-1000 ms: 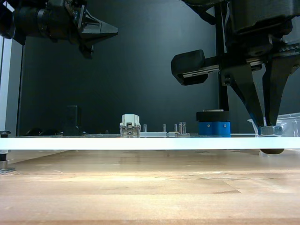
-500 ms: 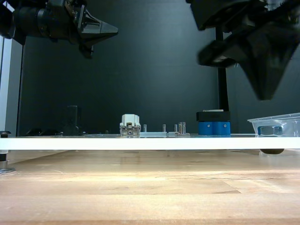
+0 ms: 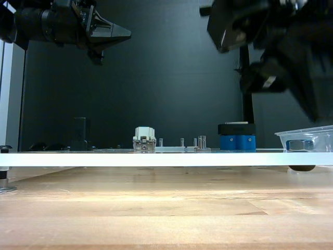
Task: Unfasten the M12 nut and place it in the container
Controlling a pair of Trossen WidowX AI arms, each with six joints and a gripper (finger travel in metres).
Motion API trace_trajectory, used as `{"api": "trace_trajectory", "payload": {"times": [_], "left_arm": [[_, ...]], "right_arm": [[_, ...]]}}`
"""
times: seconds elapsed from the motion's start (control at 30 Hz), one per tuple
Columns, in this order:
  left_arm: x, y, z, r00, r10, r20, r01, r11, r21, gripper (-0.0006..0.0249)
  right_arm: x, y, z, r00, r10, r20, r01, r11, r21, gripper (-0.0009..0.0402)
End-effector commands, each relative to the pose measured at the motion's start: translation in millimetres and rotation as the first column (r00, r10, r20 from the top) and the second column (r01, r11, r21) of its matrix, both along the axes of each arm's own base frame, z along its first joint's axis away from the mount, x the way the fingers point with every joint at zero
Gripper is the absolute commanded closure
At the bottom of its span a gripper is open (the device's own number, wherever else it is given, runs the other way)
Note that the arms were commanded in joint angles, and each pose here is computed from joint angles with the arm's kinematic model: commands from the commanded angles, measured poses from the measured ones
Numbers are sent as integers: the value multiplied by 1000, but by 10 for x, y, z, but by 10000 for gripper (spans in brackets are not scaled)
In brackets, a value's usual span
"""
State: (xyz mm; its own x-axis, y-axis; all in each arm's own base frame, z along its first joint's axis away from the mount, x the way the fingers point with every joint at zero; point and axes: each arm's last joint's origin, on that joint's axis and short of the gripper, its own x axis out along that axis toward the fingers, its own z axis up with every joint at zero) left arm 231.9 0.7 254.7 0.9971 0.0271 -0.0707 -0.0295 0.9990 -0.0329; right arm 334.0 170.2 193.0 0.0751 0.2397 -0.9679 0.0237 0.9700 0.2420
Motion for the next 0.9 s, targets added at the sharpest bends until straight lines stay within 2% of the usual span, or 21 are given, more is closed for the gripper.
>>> {"api": "trace_trajectory", "payload": {"times": [0.03,0.23,0.5,0.6,0.9], "left_arm": [[1,0,0,1000,0,0,0,1000,0,243],[1,0,-1,1000,0,0,0,1000,0,243],[1,0,-1,1000,0,0,0,1000,0,243],[1,0,-1,1000,0,0,0,1000,0,243],[1,0,-1,1000,0,0,0,1000,0,243]], "right_arm": [[7,9,-73,1000,-16,2,16,1000,2,393],[-8,-11,-120,999,-33,1,33,999,-28,393],[-33,-32,-182,999,-43,-10,43,998,-38,393],[-35,-42,-177,999,-50,0,50,997,-62,393],[-31,-53,-176,999,-53,2,53,996,-67,393]]}}
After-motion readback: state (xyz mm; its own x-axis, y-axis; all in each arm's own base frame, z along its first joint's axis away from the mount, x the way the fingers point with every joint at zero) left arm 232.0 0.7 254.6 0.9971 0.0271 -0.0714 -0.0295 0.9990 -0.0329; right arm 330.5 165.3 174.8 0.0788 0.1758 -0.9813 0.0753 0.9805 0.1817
